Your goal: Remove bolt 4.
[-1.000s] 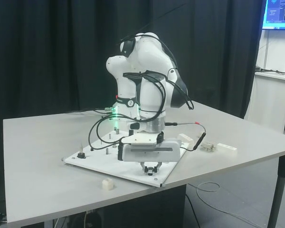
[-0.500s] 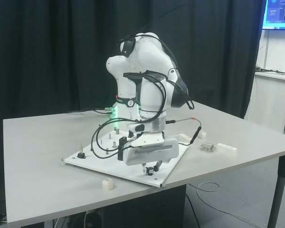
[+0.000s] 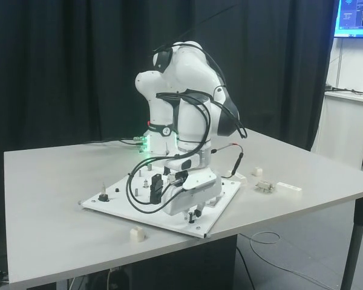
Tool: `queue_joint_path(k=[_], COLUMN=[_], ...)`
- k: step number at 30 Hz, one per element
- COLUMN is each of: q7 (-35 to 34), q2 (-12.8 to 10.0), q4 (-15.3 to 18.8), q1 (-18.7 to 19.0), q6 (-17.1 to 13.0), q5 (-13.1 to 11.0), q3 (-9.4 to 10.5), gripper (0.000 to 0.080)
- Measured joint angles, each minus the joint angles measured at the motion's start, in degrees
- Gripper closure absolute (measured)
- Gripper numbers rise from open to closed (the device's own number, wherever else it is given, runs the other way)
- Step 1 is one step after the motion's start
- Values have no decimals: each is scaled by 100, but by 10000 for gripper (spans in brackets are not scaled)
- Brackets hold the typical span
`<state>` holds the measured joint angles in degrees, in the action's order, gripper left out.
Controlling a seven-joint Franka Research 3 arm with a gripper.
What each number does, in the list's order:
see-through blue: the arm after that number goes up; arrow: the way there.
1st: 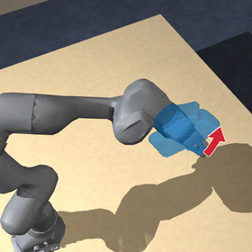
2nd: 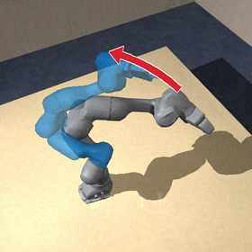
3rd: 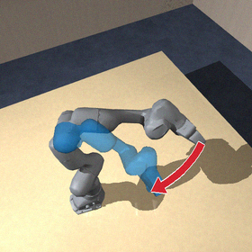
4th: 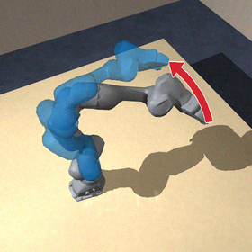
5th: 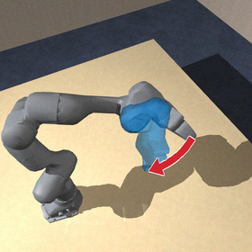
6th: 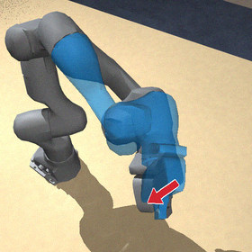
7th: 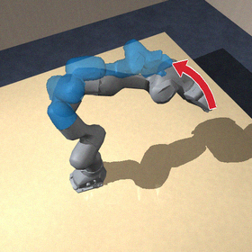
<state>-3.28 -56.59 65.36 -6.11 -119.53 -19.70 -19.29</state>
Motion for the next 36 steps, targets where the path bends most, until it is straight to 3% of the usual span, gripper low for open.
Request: queue_joint_path(k=[19, 24, 36], q7=[1329, 1961, 2775], q2=[8, 13, 115], q4=[8, 8, 8], q1=[-14, -15, -37], q6=[14, 33, 129], q5=[-36, -50, -53], q3=[-1, -4, -97], gripper=[554, 554, 554])
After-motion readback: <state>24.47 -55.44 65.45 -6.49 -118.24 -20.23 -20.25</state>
